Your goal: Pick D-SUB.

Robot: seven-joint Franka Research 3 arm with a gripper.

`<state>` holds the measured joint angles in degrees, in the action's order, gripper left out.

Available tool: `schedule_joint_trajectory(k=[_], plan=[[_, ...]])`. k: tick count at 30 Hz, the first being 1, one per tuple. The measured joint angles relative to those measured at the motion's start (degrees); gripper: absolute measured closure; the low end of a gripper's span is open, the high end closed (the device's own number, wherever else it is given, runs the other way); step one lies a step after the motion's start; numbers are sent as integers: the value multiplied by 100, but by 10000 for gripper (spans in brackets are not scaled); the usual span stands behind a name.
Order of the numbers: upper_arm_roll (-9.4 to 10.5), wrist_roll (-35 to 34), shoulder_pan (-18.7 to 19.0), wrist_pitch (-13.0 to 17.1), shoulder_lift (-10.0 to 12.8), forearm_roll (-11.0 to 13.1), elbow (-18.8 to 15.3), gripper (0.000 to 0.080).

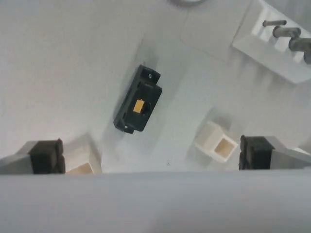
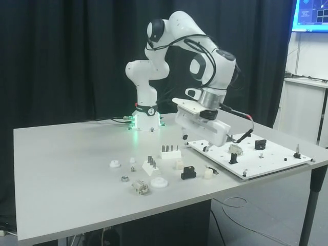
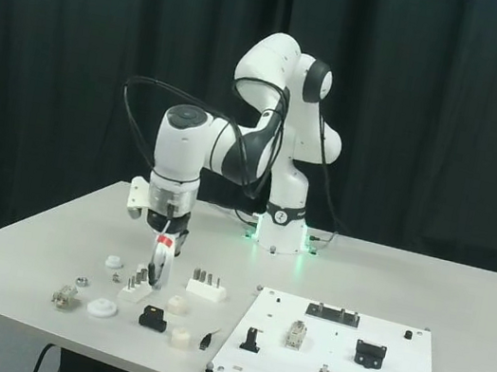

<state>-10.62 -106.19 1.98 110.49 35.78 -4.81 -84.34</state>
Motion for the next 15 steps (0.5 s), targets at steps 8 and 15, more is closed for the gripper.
schedule_joint_trajectory(k=[8,15], plan=[[0,-363,43,1020,-425,-133,-965,3],[-11,-512,38,1914,-687,-277,-1601,3]])
